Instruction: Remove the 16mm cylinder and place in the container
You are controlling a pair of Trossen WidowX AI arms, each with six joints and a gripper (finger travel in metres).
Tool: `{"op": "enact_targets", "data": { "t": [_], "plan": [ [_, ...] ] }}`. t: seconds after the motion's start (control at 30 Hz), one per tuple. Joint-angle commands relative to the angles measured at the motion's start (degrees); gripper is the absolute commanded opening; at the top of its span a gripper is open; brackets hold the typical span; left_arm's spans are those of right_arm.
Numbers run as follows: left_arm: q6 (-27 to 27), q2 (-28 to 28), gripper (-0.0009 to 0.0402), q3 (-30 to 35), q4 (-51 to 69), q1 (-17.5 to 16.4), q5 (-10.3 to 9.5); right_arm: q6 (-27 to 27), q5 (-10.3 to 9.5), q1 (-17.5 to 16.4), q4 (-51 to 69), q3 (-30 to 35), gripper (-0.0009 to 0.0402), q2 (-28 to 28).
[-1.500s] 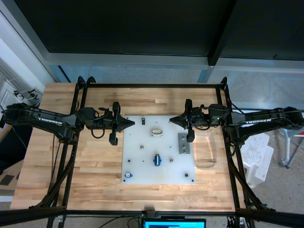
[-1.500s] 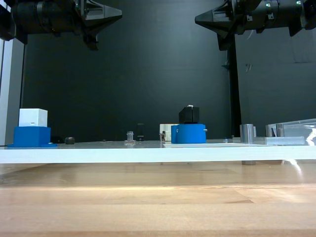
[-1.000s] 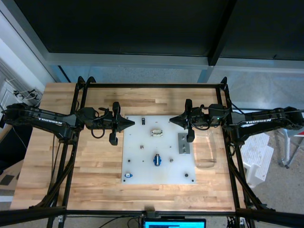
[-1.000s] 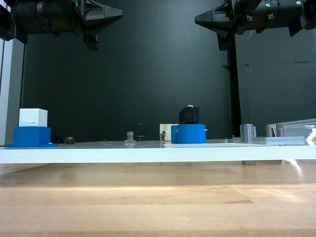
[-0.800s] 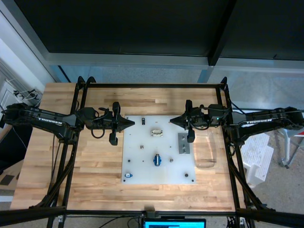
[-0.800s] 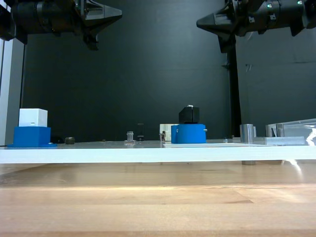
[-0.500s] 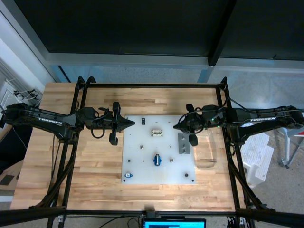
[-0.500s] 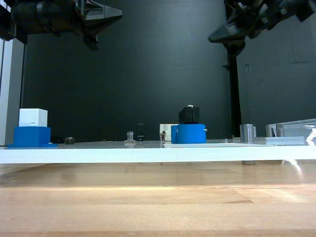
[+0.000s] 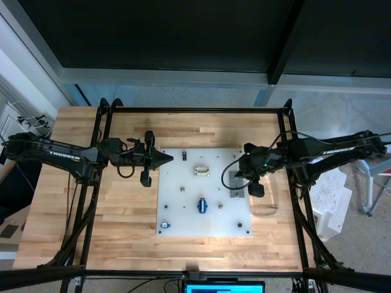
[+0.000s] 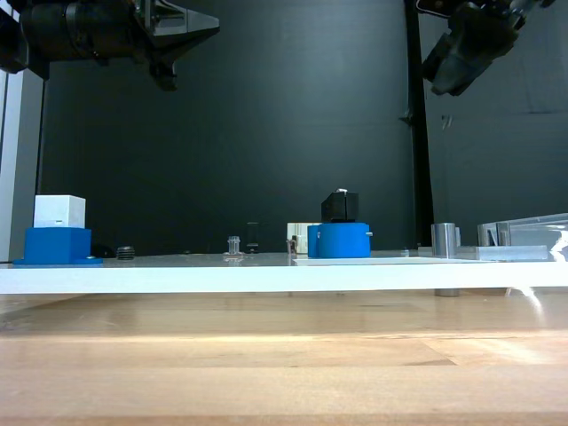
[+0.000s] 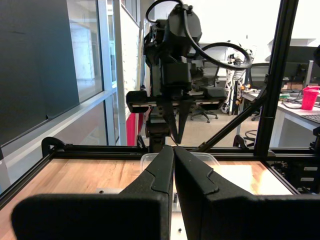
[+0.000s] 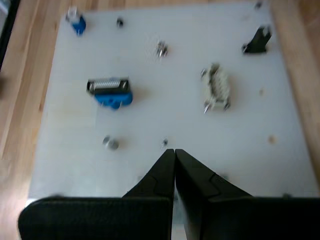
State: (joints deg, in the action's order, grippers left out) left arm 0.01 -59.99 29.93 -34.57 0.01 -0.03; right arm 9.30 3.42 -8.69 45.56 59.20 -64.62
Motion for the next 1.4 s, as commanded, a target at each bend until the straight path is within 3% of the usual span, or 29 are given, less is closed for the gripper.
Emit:
{"op": "enact_targets", "data": {
  "t": [0.03, 0.53, 0.8, 0.93, 1.4],
  "plan": [
    [0.02, -0.02, 0.0000, 0.02, 0.00, -0.02, 0.00, 0.94, 0.07, -1.60, 3.06, 2.54, 0.0000, -2.75],
    [0.00, -0.02, 0.0000, 0.02, 0.00, 0.00, 0.00, 2.97, 0.11, -5.64, 7.89, 8.96, 0.0012, -15.67],
    [0.02, -0.02, 0.0000, 0.02, 0.00, 0.00, 0.00, 5.51, 0.17, -7.37, 7.45, 9.03, 0.0077, -20.44],
    [0.00, -0.02, 0.0000, 0.02, 0.00, -0.02, 0.00, 7.02, 3.02, -8.79, 7.21, 9.03, 0.0114, -21.99],
    [0.02, -0.02, 0.0000, 0.02, 0.00, -0.02, 0.00, 10.60, 3.37, -11.76, 6.54, 11.87, 0.0206, -28.30]
  ]
}}
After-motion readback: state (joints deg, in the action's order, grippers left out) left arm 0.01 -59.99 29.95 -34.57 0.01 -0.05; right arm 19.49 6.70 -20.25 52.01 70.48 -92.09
